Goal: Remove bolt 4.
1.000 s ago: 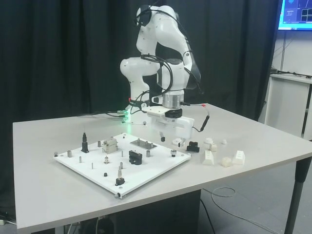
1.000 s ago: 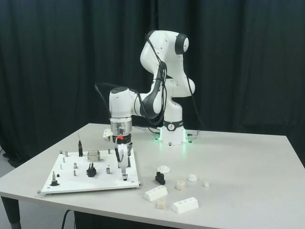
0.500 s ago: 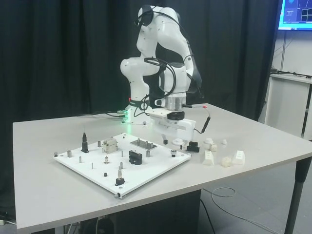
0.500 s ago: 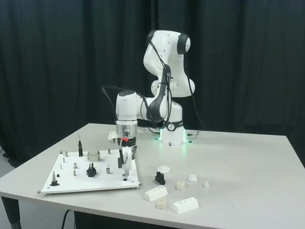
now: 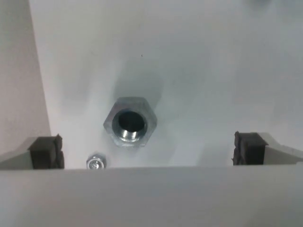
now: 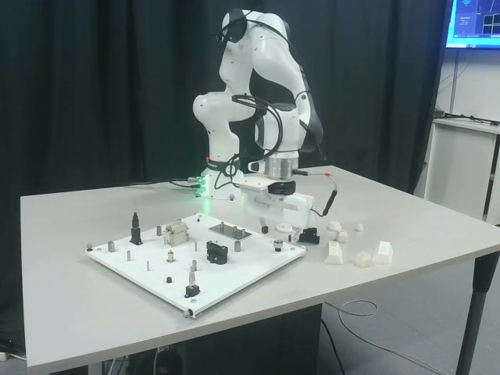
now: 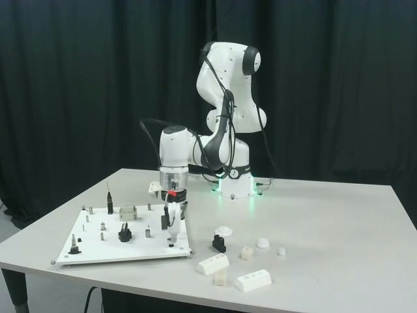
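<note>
Pincer (image 5: 147,149) spread wide, your two black fingertips (image 5: 46,152) standing apart with nothing between them; in the wrist view one pad sits over the edge where the white board (image 5: 199,71) meets the grey table (image 5: 16,71), the other (image 5: 248,147) over the board itself. Bolt 4 (image 5: 129,122) lies directly below you, roughly midway between the fingertips: a grey hex head with a dark round socket, seated upright in the board and not touched by either pad. A small grey screw head (image 5: 96,163) sits just beside it, nearer the board's edge. From the first room view you see the pincer (image 6: 273,227) pointing straight down over the board (image 6: 234,273), hanging just above the bolt (image 6: 276,247) near the corner closest to the loose parts. The second room view agrees: pincer (image 7: 172,223) held vertical over the board (image 7: 130,251), the bolt (image 7: 171,242) low beneath the tips near the board's edge. Away from you across the board stand several other fittings, among them a black block (image 6: 216,251) and a tall black peg (image 6: 136,229). Off the board, beside you on the table (image 6: 70,297), lie a black piece (image 6: 310,233) and a scatter of white blocks (image 6: 334,253). Green light (image 6: 202,183) shows at the arm's base, behind you.
</note>
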`<action>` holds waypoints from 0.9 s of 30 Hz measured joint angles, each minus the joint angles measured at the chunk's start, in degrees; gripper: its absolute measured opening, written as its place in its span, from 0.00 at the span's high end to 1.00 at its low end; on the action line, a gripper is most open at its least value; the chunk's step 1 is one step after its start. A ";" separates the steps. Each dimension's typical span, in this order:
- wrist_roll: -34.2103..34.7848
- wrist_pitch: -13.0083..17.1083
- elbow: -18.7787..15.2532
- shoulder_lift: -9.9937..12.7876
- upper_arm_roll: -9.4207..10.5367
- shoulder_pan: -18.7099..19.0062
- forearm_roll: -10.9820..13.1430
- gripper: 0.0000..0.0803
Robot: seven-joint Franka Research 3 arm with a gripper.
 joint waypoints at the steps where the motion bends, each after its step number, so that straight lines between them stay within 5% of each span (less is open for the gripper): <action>1: 0.00 0.00 0.00 0.02 0.00 0.00 0.00 0.00; 27: -0.74 -0.51 1.53 1.43 0.17 -0.13 0.00 0.00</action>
